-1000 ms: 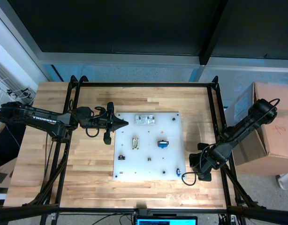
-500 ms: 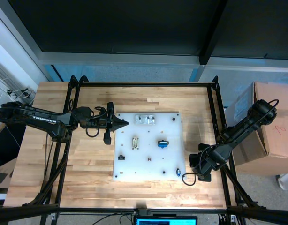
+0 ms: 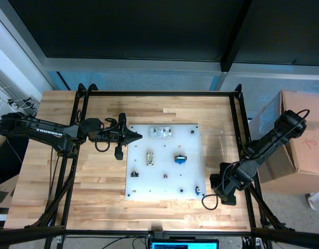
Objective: Unfasten the M12 nut and place it in the container
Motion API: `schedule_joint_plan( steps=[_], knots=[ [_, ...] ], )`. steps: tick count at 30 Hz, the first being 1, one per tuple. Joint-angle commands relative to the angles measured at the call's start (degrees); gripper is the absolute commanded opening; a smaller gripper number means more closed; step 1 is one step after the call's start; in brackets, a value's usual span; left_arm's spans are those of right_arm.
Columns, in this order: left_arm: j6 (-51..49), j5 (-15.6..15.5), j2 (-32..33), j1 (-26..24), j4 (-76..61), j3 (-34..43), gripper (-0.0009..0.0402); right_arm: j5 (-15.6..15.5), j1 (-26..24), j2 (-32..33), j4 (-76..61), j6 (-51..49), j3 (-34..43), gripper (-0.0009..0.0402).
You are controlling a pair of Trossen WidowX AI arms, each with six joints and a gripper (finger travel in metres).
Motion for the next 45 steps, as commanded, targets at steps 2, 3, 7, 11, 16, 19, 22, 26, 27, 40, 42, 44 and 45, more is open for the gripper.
schedule_joint_plan(
  steps=[2,3,7,11,16,19,22,26,27,40,42,44,45],
  knots=[
    [0.0,0.0,0.0,0.0,0.0,0.0,0.0,0.13,0.15,0.0,-2.97,-0.13,3.02,0.024],
    [0.0,0.0,0.0,0.02,0.0,0.0,0.0,0.28,0.17,0.0,-4.09,-0.2,3.8,0.0239],
    [0.0,0.0,0.0,0.02,0.0,0.0,0.0,0.33,0.26,0.0,-9.03,-0.15,7.08,0.0238],
    [0.0,0.0,0.0,0.02,0.0,0.0,0.0,1.64,0.28,0.0,-12.68,-0.17,9.75,0.0238],
    [0.0,0.0,0.0,0.0,0.0,0.0,0.0,1.81,0.31,0.0,-13.27,-0.17,10.16,0.0238],
    [0.0,0.02,0.0,0.0,0.0,0.0,0.0,1.79,0.33,0.0,-13.27,0.02,10.16,0.0238],
    [0.0,0.0,0.0,0.02,0.0,0.0,0.0,1.79,0.37,0.0,-13.31,0.07,10.16,0.0238],
    [0.0,0.0,0.0,0.02,0.0,0.0,0.0,1.79,0.42,-0.11,-13.7,0.02,10.16,0.0238],
    [0.0,0.0,0.0,0.0,0.0,0.0,0.0,1.79,0.42,-0.13,-13.73,0.02,10.16,0.0238],
    [0.0,0.0,0.0,0.0,0.0,0.0,0.0,1.92,0.39,-0.26,-13.73,0.15,9.9,0.0238],
    [0.0,0.0,0.0,0.0,0.0,0.0,0.0,2.56,0.39,-0.26,-13.51,1.33,9.27,0.0238],
    [0.0,0.0,0.0,0.0,0.0,0.0,0.0,3.89,0.42,-0.26,-13.38,1.6,8.37,0.0238],
    [0.0,0.0,0.0,0.02,0.0,0.0,0.0,4.35,0.48,-0.26,-13.22,1.92,7.82,0.0239]
  ],
)
